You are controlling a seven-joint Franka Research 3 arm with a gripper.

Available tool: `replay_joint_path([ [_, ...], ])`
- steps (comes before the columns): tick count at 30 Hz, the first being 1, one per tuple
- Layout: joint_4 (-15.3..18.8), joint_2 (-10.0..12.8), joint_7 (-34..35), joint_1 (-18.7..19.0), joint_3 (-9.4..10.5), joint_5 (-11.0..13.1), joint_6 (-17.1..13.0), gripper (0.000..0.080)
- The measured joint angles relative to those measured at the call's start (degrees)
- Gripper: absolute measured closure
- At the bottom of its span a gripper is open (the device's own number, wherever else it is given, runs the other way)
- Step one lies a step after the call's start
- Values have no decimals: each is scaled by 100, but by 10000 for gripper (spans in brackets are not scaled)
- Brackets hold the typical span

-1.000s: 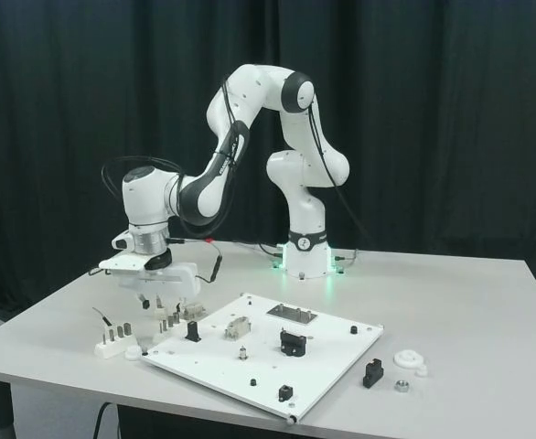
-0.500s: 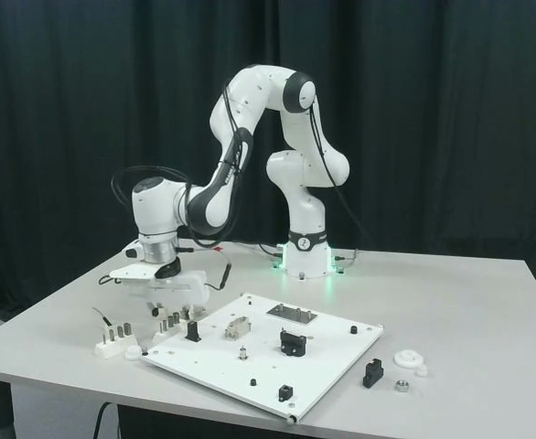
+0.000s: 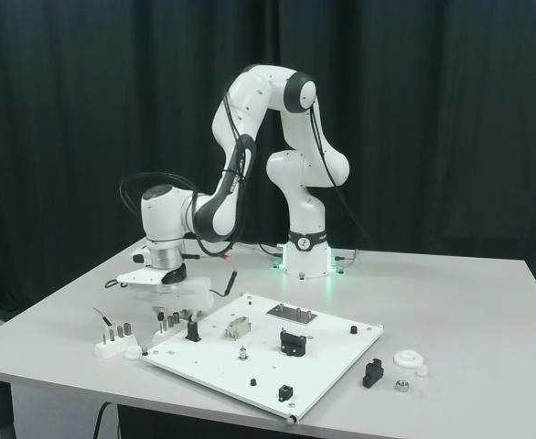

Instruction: Pick round peg 4.

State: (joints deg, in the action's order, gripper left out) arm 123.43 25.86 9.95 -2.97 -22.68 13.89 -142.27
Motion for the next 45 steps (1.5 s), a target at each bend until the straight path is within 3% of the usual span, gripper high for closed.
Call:
replay_joint_path([
  [2,28,-10,-11,9,0,1,-41,3],
  [3,38,-14,-14,13,0,1,-52,120],
  [9,51,-39,-25,42,-3,1,-115,120],
  [11,51,-62,-25,49,-3,1,-116,434],
  [16,60,-134,-25,52,-5,1,-116,434],
  [17,64,-147,-25,52,-7,1,-116,592],
  [26,99,-189,-27,52,-47,-6,-114,592],
  [27,101,-189,-31,52,-53,-8,-112,654],
  [45,105,-384,-52,78,-109,-14,91,656],
])
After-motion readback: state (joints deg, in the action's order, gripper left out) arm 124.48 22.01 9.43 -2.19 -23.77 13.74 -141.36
